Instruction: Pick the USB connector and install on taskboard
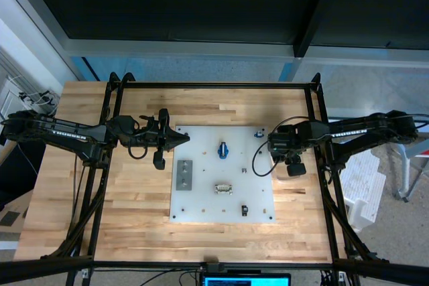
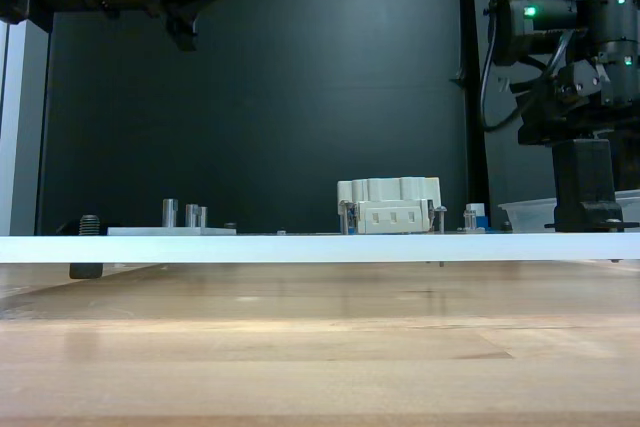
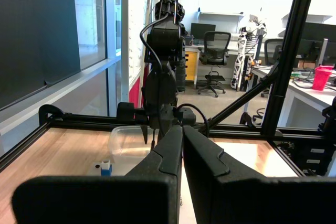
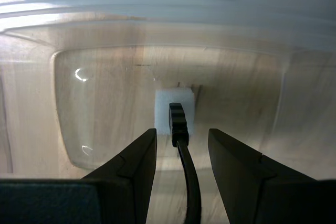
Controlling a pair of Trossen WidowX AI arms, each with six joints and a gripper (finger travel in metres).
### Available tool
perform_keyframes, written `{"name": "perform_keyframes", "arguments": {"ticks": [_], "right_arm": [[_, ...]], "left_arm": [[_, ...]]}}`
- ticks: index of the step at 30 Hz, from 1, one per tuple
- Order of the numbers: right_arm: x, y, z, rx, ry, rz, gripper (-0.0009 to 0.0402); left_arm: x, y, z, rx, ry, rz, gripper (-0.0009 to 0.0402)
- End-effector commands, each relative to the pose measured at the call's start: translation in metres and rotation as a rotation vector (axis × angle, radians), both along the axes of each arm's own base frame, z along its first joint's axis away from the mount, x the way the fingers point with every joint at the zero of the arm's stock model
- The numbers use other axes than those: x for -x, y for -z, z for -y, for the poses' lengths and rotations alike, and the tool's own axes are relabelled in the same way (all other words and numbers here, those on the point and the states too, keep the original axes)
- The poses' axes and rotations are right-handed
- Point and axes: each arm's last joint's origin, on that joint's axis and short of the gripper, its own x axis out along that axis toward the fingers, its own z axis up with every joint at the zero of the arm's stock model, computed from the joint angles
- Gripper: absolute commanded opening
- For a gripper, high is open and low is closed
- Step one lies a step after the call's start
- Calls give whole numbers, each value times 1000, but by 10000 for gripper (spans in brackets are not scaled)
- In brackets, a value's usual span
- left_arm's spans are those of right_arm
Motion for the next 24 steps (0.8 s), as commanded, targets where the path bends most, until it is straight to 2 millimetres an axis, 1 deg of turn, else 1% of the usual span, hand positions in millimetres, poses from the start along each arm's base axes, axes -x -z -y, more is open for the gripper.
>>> {"name": "perform_keyframes", "arguments": {"ticks": [1, 11, 21, 23, 24], "right_arm": [[-2, 2, 0, 0, -4, 10, 125], [0, -2, 0, -3, -4, 31, 85], [0, -2, -1, -21, -11, 30, 6], [0, -2, 0, -15, -7, 30, -2], [0, -2, 0, -14, -5, 31, 1]], "left_arm": [[0, 0, 0, 0, 0, 0, 0], [0, 0, 0, 0, 0, 0, 0], [0, 0, 0, 0, 0, 0, 0], [0, 0, 0, 0, 0, 0, 0], [0, 0, 0, 0, 0, 0, 0]]}}
